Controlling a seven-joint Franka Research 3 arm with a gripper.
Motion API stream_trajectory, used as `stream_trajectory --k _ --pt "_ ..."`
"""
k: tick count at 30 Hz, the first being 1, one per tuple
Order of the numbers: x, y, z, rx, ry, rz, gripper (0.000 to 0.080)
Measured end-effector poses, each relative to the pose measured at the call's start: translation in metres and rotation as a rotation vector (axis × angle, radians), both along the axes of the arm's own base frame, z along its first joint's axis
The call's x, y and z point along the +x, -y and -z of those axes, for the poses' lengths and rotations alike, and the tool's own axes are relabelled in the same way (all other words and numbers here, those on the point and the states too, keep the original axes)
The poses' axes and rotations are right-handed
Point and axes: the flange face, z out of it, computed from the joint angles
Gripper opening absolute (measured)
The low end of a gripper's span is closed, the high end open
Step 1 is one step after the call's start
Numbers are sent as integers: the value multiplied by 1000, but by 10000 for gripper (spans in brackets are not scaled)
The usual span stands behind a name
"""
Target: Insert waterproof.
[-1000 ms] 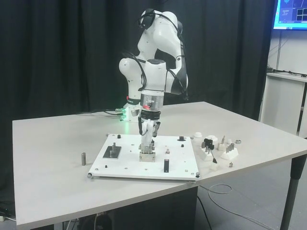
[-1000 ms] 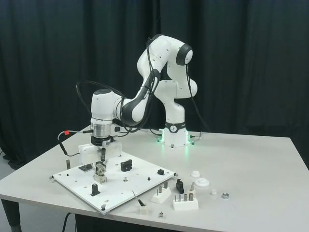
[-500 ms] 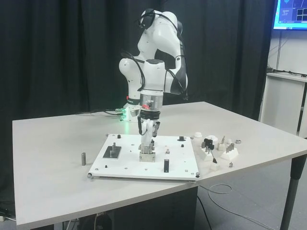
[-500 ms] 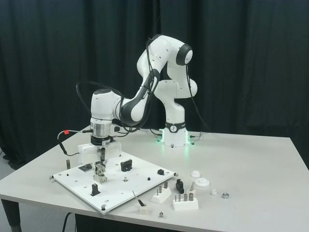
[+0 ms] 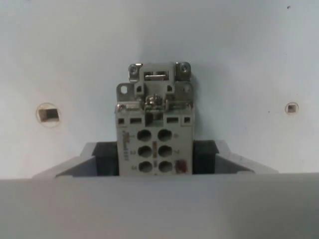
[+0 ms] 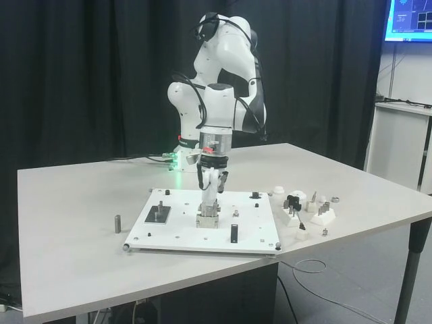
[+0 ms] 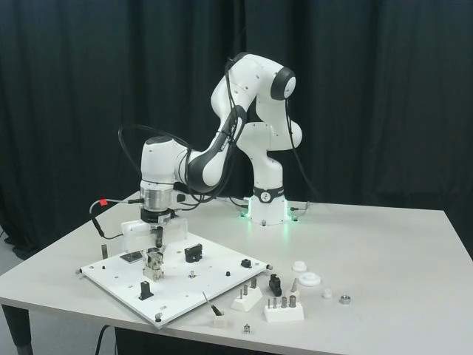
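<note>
Gripper (image 6: pixel 209 196) is hanging directly over one waterproof connector (image 5: pixel 153 127), which is sitting upright on the white board (image 6: pixel 182 229); whether it is gripping cannot be told. Wrist view alone is showing six round sockets in the connector's face and two square holes flanking it. Room views alone are showing two white pin holders (image 7: pixel 284 313) well off to the side.

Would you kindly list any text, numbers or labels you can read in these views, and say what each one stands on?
None can be read for certain.
Connector insert: small digits beside its round holes and a line of print along one side, too small to read.
Monitor behind the table: lines on screen, too blurred to read.
White board: no markings visible.
</note>
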Motion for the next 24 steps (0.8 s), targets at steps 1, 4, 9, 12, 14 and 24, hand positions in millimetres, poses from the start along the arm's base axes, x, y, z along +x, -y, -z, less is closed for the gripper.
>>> stream_trajectory --k 1,4,9,12,14,24 --pt "0 0 0 0 0 0 310" --pt "0 0 0 0 0 1 310" --pt "-2 3 0 -1 -1 5 310" --pt "-3 4 1 -2 -3 9 310" --pt "-3 4 1 -2 -3 10 310" --pt "-3 4 2 0 0 13 310"
